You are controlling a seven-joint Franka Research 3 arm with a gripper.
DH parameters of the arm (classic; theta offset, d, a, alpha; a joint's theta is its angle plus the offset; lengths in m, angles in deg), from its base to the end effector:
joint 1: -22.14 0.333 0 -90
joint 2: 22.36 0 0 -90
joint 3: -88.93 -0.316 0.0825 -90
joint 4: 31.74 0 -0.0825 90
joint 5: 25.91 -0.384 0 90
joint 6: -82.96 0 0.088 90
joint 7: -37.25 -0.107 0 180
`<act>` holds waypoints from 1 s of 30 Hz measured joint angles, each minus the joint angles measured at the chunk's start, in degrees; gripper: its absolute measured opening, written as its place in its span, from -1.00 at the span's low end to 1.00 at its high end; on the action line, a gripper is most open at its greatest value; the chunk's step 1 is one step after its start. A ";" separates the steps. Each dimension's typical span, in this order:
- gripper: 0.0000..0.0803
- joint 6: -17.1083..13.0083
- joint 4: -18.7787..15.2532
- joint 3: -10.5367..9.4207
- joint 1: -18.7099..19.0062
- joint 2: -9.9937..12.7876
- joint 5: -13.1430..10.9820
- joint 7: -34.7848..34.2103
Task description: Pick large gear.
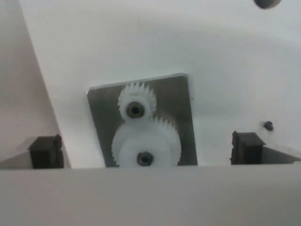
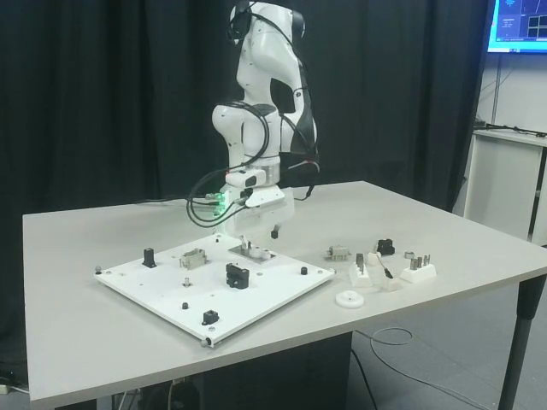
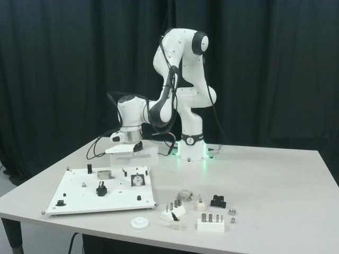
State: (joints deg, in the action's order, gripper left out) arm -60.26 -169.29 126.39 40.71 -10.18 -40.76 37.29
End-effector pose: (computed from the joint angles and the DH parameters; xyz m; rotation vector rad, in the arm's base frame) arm 0.4627 -0.1671 0.2400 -3.0015 0.8226 0.0817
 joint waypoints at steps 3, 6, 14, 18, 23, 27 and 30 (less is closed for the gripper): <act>0.97 2.15 0.93 0.01 0.03 -1.20 3.08 -2.92; 0.99 4.17 1.78 -0.02 0.15 -2.31 5.84 -5.48; 0.99 6.88 2.92 -0.08 0.68 -4.11 9.55 -8.99; 0.99 7.44 3.11 -0.08 0.80 -4.43 10.38 -9.87; 0.99 7.64 3.22 -0.08 0.81 -4.47 11.12 -10.21; 0.99 7.68 3.22 -0.08 0.80 -4.47 11.30 -10.22; 0.99 7.69 3.22 -0.06 0.80 -4.47 11.54 -10.29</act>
State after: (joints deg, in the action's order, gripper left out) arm -52.57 -166.07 126.33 41.51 -14.65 -29.22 26.99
